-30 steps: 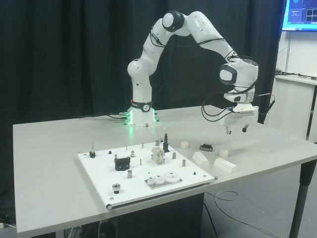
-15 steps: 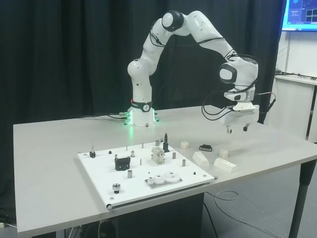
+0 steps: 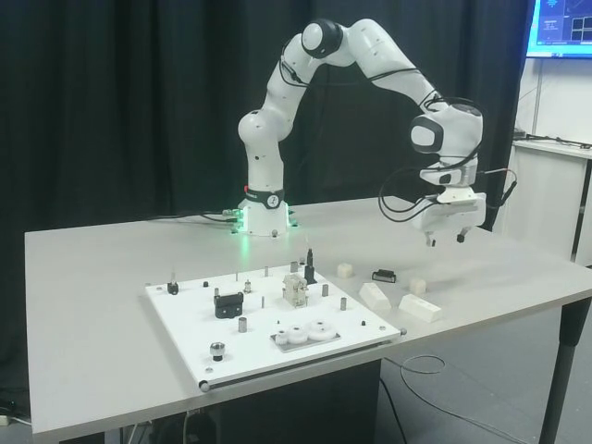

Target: Remove USB.

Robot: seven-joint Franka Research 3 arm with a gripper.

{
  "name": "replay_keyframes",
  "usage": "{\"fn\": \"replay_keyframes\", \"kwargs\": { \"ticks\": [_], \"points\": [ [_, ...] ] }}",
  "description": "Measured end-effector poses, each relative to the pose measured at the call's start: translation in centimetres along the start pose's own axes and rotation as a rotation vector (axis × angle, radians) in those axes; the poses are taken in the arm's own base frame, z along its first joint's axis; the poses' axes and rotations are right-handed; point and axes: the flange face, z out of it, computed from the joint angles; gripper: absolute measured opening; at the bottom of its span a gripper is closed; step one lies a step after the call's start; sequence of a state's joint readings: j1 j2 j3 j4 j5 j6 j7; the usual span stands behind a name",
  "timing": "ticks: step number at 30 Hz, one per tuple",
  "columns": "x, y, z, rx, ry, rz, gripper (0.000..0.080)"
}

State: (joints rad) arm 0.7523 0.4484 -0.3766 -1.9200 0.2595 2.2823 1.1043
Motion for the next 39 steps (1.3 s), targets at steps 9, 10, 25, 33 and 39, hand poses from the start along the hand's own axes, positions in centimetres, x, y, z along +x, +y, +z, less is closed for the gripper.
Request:
{"fn": "replay_keyframes", "kwargs": {
  "ticks": [9,10,25,33,39],
  "points": [
    [-0.1,-0.1,-0.2,-0.001,0.009,-0.01,0.08],
    [-0.1,-0.1,-0.2,0.0,0.01,-0.01,0.08],
    [-0.1,-0.2,-0.3,-0.004,0.025,-0.026,0.08],
    [0.2,-0.3,-0.6,-0.005,0.039,-0.032,0.08],
    [1.0,0.0,-1.1,-0.013,0.058,-0.037,0.08]
  ]
}}
